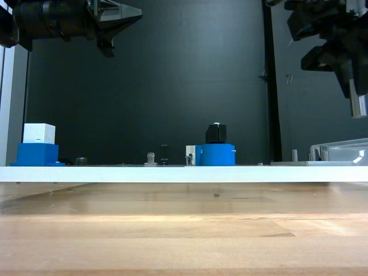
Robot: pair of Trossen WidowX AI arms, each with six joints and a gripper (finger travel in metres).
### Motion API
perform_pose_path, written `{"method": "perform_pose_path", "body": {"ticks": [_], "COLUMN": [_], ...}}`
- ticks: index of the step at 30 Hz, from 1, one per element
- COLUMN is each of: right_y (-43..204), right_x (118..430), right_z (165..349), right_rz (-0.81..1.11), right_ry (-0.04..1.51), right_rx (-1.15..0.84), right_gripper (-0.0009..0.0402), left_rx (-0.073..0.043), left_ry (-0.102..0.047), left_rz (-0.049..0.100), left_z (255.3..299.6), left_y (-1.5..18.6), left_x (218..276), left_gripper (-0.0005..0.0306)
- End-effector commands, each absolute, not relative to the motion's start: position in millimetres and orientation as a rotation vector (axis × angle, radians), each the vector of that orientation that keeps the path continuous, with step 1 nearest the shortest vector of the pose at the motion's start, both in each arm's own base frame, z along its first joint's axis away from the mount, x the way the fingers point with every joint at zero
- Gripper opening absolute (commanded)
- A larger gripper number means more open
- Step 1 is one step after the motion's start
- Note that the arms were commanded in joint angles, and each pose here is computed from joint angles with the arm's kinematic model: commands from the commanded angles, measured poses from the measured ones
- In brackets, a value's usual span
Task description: Pick the 16mm cylinder and place it in the taskboard
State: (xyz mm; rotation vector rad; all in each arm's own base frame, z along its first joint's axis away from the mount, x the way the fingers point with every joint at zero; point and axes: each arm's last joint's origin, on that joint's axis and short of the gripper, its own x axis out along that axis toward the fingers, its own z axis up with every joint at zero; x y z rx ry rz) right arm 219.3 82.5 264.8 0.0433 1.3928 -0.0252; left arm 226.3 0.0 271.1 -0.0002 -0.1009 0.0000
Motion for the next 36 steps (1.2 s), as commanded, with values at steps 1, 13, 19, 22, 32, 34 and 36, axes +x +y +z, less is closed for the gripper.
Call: {"method": "perform_pose_path", "body": {"ticks": [1,13,19,22,32,34,36], "right_y": [86,97,102,105,112,113,114], "right_x": [228,257,272,279,298,300,302], "right_z": [264.7,265.0,264.6,264.1,260.9,260.0,259.5], "right_rz": [-0.025,-0.026,-0.022,-0.019,-0.015,-0.012,-0.006], "right_ry": [1.391,1.392,1.387,1.387,1.379,1.374,1.369], "right_rx": [0.044,0.043,0.036,0.032,0.033,0.035,0.031], "right_gripper": [0.0059,0.0059,0.0059,0.0059,0.0059,0.0059,0.0059], "left_rx": [0.000,0.000,0.000,0.000,0.000,0.000,0.000], "left_ry": [-0.102,-0.102,-0.102,-0.102,-0.101,-0.102,-0.102], "left_rz": [0.000,0.000,0.000,0.000,0.000,0.000,0.000], "left_z": [271.2,271.2,271.2,271.2,271.2,271.2,271.3], "left_y": [0.0,0.0,0.0,0.0,0.0,0.0,0.0], "left_x": [226.3,226.3,226.3,226.3,226.3,226.3,226.3], "left_gripper": [0.0000,0.0000,0.0000,0.0000,0.0000,0.0000,0.0000]}}
